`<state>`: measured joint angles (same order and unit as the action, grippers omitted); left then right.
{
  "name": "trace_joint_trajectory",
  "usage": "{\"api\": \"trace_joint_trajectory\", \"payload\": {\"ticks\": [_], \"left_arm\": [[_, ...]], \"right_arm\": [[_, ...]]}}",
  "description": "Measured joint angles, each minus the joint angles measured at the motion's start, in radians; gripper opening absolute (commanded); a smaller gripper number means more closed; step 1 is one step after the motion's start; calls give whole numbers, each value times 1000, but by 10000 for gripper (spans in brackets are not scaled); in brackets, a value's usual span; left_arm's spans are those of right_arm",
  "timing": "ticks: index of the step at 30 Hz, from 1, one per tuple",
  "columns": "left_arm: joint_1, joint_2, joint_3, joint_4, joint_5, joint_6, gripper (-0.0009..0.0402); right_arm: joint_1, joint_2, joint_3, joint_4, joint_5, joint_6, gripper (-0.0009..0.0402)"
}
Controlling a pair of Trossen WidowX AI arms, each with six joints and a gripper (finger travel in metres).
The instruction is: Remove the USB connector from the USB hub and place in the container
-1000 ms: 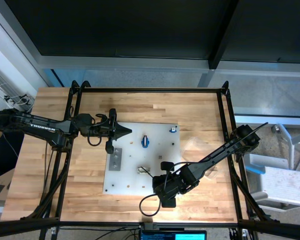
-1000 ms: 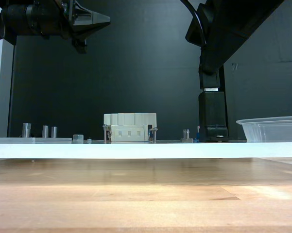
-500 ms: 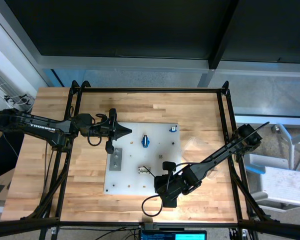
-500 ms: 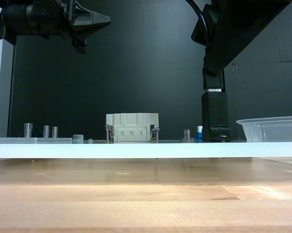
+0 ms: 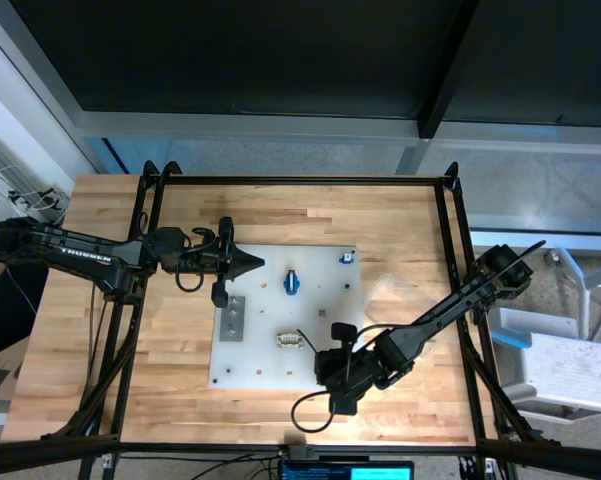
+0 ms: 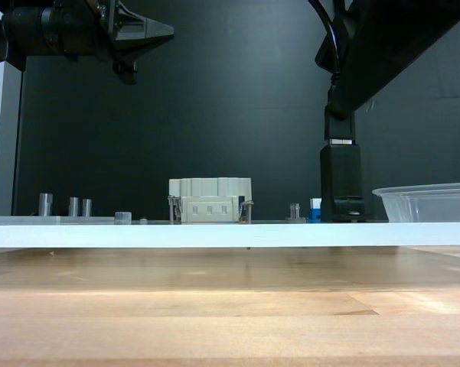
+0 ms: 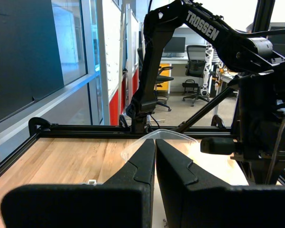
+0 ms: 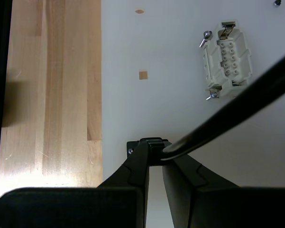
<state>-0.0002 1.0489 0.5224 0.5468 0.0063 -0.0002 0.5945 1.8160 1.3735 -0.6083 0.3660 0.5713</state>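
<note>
One view, the right wrist's, shows the right claw [image 8: 154,153] pinching the thin black USB connector [image 8: 152,144] over the flat white board [image 8: 180,47], apart from the clear plastic container [image 6: 429,202]; the left claw [image 7: 155,145] hangs closed, empty, above that board.

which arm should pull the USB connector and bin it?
Right. The right gripper has its jaws shut on the connector down at the board, with the container on its side. The left gripper hangs shut, high over the board's far left corner.
</note>
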Motion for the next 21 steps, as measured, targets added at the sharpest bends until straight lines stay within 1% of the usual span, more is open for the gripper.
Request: {"api": "trace_joint_trajectory", "payload": {"ticks": [2,12,18,21], "left_arm": [[0,0,0,0,0,0,1],[0,0,0,0,0,0,1],[0,0,0,0,0,0,1],[0,0,0,0,0,0,1]], "right_arm": [[2,-6,-7,3,8,0,0],[3,-20,-18,4,6,-6,0],[-4,-22,-18,6,-20,-20,0],[-10,-22,-6,-16,-35,-43,0]]}}
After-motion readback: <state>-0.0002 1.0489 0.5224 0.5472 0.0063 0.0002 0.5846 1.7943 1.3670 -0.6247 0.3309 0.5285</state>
